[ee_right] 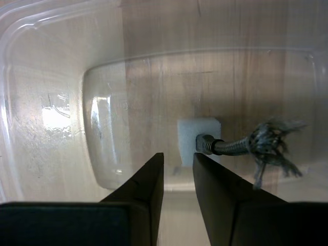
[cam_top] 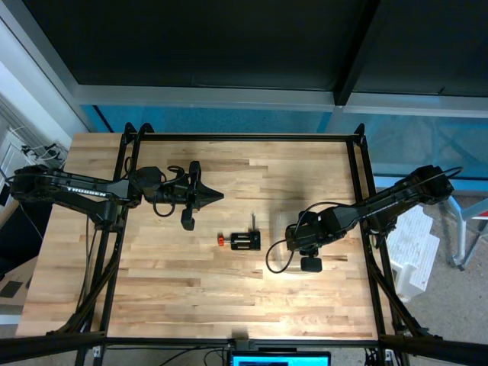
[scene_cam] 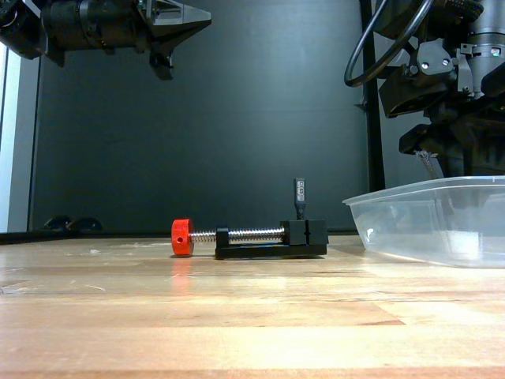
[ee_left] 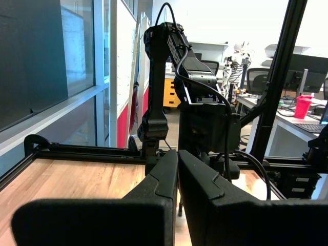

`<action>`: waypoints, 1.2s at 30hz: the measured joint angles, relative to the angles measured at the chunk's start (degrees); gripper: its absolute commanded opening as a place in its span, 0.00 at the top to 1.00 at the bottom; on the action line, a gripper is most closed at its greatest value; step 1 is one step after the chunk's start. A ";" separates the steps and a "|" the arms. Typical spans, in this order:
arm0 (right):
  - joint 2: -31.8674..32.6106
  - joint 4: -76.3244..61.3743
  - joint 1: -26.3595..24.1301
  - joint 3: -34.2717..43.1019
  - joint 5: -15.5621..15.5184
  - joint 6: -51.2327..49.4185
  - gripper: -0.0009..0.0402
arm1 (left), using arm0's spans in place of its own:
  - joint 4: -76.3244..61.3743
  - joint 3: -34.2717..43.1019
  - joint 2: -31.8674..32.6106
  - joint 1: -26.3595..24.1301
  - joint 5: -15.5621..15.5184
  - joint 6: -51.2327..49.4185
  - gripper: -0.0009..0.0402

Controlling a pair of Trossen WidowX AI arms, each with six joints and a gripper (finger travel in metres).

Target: Pick the usb-c connector and install on the hub

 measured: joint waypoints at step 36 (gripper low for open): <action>0.00 -0.96 -0.02 0.39 -0.85 -0.39 0.98 | 0.00 0.00 -0.02 0.00 0.00 0.00 0.98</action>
